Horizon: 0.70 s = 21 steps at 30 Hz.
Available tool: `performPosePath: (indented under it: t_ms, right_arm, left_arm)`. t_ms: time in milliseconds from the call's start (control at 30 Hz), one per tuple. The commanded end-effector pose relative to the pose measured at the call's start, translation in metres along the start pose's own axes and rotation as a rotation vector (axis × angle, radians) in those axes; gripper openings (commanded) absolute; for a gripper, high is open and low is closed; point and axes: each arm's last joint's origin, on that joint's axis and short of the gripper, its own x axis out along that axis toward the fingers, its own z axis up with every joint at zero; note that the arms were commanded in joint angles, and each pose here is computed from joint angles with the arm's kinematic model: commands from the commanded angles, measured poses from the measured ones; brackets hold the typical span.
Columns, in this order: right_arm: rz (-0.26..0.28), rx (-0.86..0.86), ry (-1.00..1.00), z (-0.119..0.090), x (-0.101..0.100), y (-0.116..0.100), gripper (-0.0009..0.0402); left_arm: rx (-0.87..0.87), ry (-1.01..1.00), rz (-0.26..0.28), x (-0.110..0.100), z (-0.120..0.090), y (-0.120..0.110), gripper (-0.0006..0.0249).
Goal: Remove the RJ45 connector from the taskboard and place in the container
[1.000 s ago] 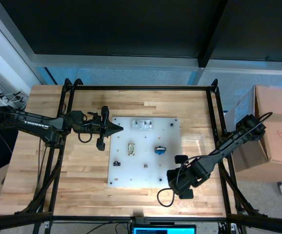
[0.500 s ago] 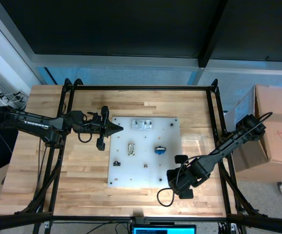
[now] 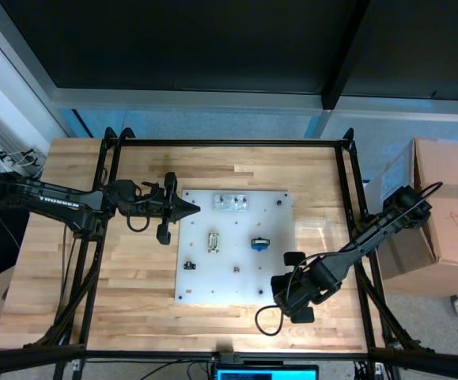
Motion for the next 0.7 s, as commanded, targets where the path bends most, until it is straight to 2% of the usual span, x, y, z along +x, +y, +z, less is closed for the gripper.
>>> performPosePath:
  t_ms: [33, 467, 700]
  right_arm:
    - [0.0, 0.001, 0.001, 0.0, 0.0, 0.0, 0.0]
    - [-0.005, 0.0, 0.004, 0.0, 0.0, 0.0, 0.0]
    - [-0.013, 0.014, -0.004, -0.007, -0.012, -0.011, 0.0]
  left_arm:
    - [0.0, 0.0, 0.0, 0.0, 0.0, 0.0, 0.0]
    - [0.0, 0.0, 0.0, 0.0, 0.0, 0.0, 0.0]
    - [0.0, 0.0, 0.0, 0.0, 0.0, 0.0, 0.0]
